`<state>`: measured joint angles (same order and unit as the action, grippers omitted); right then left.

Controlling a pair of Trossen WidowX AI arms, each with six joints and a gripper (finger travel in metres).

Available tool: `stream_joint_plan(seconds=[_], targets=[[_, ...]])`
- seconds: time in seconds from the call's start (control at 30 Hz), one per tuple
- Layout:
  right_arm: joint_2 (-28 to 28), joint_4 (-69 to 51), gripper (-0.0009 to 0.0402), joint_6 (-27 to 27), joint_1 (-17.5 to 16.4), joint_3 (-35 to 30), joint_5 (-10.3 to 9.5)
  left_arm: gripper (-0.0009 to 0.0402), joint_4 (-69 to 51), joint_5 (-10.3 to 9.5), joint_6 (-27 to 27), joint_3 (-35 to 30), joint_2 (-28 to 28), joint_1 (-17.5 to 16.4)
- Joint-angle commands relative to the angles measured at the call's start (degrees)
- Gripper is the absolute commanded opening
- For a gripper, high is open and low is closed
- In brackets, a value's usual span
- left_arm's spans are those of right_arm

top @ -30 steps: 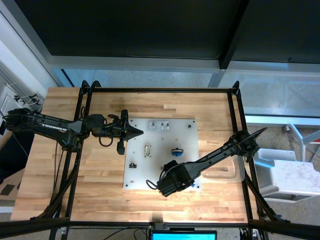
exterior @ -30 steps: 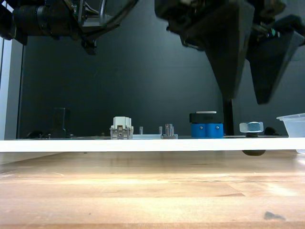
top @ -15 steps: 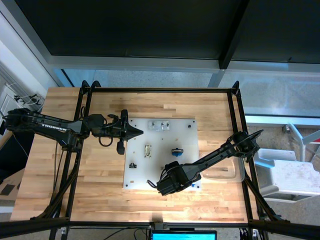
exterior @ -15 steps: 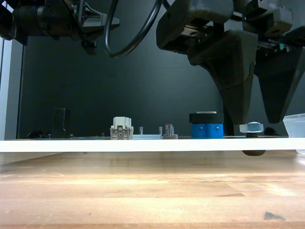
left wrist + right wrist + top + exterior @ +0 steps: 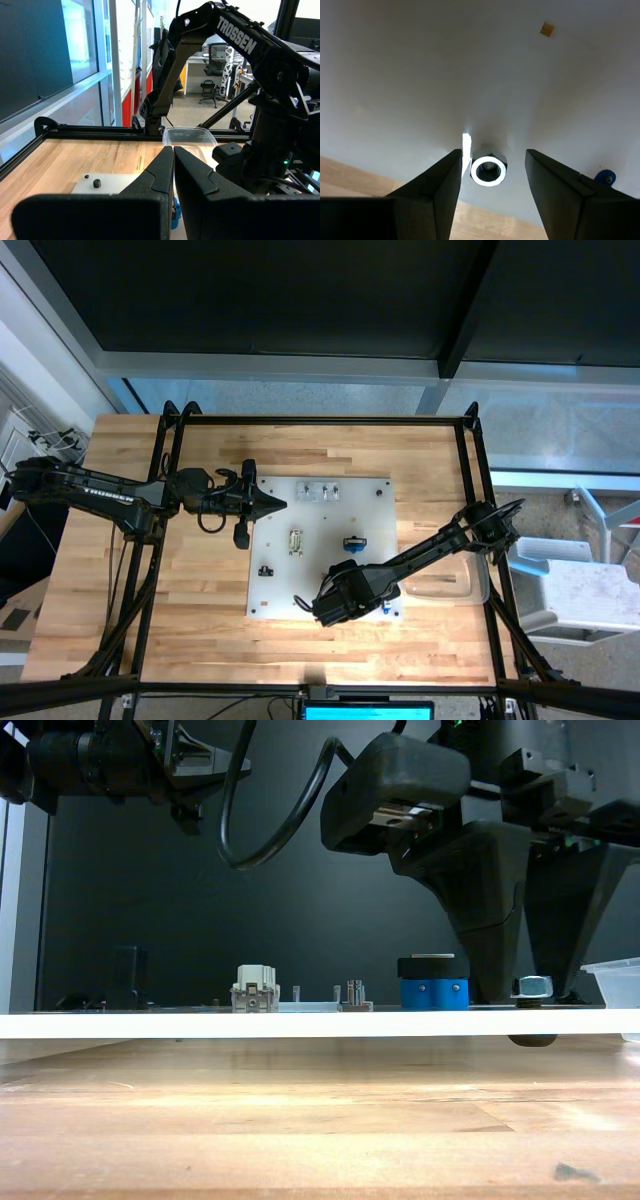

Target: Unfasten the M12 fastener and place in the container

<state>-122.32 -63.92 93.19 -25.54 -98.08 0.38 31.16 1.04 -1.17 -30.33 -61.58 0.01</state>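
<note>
I see the wooden table (image 5: 200,580) under everything, with the white board (image 5: 275,560) lying on it and the clear container (image 5: 455,588) on the table just beside the board's right edge. My left arm (image 5: 90,490) reaches in from the left. My left gripper (image 5: 272,505) hangs above the board's far left edge, fingers pressed together with nothing between them. My right arm (image 5: 430,552) slants in from the right, down to the board's near right part. There my right gripper (image 5: 532,992) points straight down, its tips almost at the board and its jaws parted to either side of the M12 nut (image 5: 489,170). One finger stands just beside the nut and the other has a clear gap to it, so I have no hold on it. The small silver nut is outside the container, near the board's near edge. In the low view a dark sliver shows beneath it, so it sits on its stud (image 5: 533,1004)
</note>
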Motion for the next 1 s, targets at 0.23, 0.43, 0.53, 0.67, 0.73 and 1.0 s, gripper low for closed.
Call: stream_joint_plan(seconds=[0.23,0.43,0.53,0.67,0.73,1.0], targets=[[0.02,1.01,0.0109,-0.63,0.31,0.74,-0.66,0.0,0.0,0.02,0.0,0.0,-0.02,0.0],[0.07,1.25,0.0054,-1.29,0.39,0.76,-1.57,0.0,0.0,0.02,0.0,0.0,-0.02,0.0],[0.07,1.38,0.0028,-3.02,0.42,0.76,-1.66,0.0,0.0,0.02,0.0,0.0,-0.02,0.0],[0.07,2.08,-0.0002,-10.25,0.42,0.76,-2.03,0.0,0.0,0.02,0.0,0.0,-0.02,0.0],[0.09,2.12,0.0002,-19.12,0.42,0.76,-2.01,0.0,0.0,0.02,0.0,0.0,-0.02,-0.02],[0.5,2.08,0.0009,-55.54,0.39,0.76,-2.03,0.0,0.0,0.02,0.0,0.0,-0.02,-0.02]])
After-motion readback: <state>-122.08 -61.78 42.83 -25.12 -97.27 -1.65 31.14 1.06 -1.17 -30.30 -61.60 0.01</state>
